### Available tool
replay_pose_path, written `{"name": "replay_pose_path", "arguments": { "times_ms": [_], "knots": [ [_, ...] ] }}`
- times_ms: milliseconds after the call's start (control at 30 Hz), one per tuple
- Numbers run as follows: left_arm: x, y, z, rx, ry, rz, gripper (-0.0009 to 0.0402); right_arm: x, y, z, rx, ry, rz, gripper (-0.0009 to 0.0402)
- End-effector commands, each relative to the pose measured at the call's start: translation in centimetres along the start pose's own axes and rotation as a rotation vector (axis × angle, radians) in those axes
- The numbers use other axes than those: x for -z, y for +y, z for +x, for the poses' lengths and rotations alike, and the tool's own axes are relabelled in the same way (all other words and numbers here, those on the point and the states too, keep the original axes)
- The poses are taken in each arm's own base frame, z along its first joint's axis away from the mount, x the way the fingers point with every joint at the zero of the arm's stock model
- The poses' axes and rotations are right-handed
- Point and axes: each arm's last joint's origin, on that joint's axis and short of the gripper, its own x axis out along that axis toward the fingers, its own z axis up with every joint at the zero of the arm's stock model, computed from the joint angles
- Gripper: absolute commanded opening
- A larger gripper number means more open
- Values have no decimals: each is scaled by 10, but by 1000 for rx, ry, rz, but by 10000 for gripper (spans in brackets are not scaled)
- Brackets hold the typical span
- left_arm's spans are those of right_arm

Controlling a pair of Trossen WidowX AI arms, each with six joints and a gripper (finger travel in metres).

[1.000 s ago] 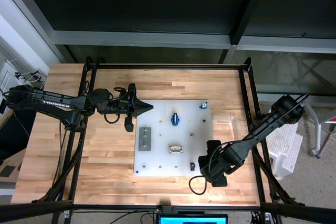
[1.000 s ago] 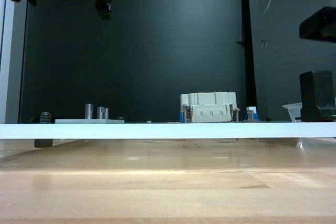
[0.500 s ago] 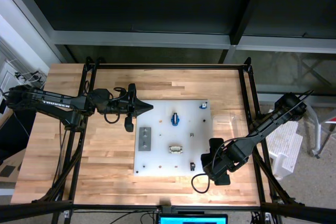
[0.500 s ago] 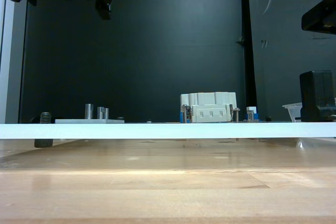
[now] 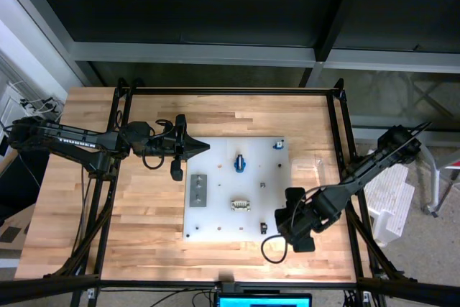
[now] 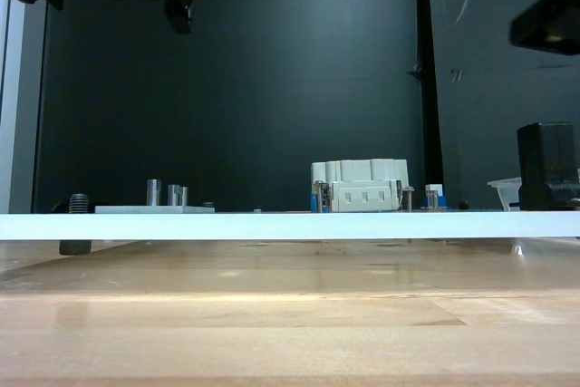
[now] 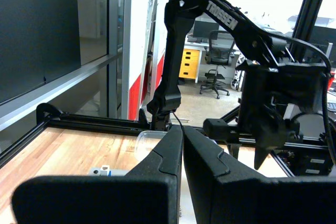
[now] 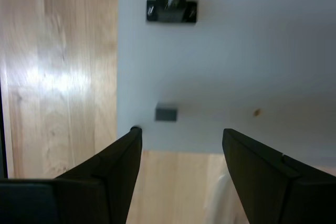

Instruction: Pick the 16mm bar and install on taskboard

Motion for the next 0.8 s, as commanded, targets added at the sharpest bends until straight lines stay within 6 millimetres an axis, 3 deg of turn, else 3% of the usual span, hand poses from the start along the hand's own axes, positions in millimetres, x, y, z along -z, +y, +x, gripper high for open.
{"name": "replay_pose_path", "arguments": {
  "times_ms": [33,500,800],
  "knots": [
    [0,0,0,0,-1,0,0,-6,-12,-9,5,-51,-1,176],
    [0,0,0,0,-1,0,0,-25,-84,-44,21,-273,-7,1],
    [0,0,0,0,-1,0,0,-24,-129,-66,60,-574,15,1]
  ]
}}
